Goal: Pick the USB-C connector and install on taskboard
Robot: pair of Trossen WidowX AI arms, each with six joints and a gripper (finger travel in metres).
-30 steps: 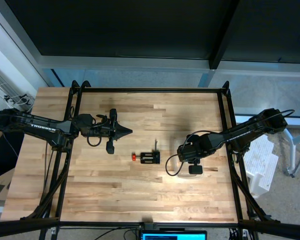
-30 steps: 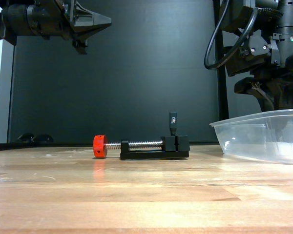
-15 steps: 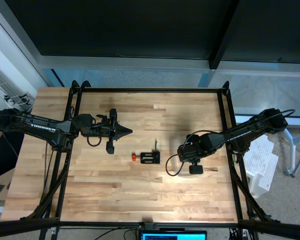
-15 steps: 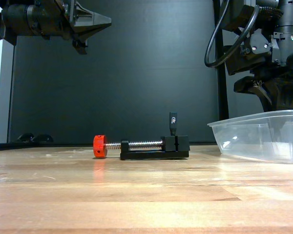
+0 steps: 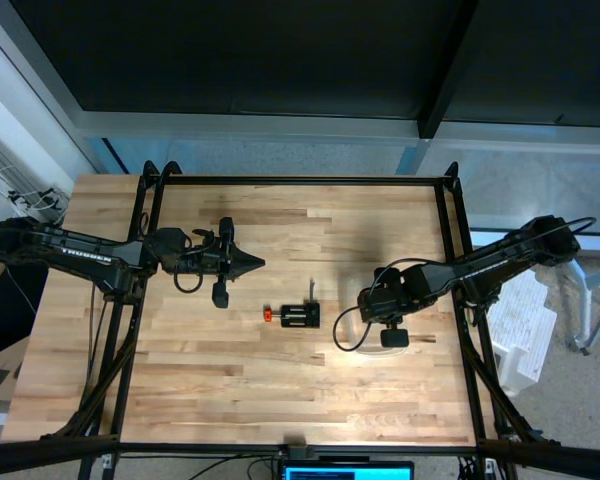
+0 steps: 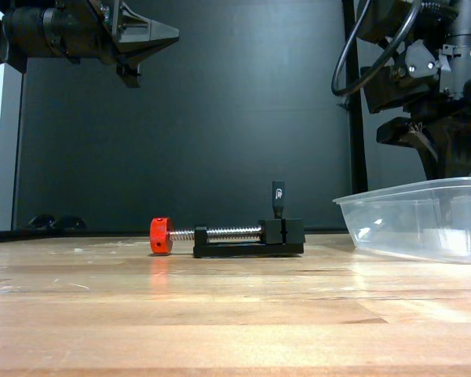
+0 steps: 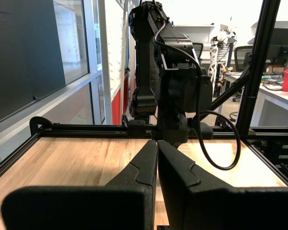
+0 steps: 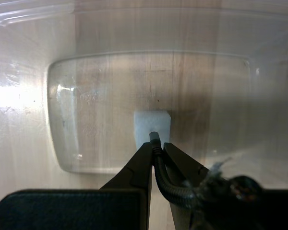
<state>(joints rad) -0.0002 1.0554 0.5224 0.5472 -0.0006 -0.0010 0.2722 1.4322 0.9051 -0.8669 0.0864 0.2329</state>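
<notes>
The taskboard (image 5: 300, 316) is a small black block with an orange-red knob (image 6: 161, 235) and a thin dark upright stalk (image 6: 278, 196), lying mid-table. My right gripper (image 8: 156, 152) hangs over the clear tray, to the right of the taskboard. It is shut on the USB-C connector (image 8: 154, 137), whose grey tip pokes out past the fingertips on a dark cable. In the low view the right gripper (image 6: 449, 166) dips just behind the tray's wall. My left gripper (image 5: 260, 263) hovers high, left of the taskboard, shut and holding nothing (image 7: 157, 155).
The clear plastic tray (image 6: 400, 224) sits on the wood right of the taskboard, with a small white block (image 8: 152, 123) on its floor under the connector tip. A black frame (image 5: 300, 181) runs round the table's edges.
The right gripper has shifted slightly to the right above the tray with the connector in it. The tray nudged a little left. The left arm has not moved.
</notes>
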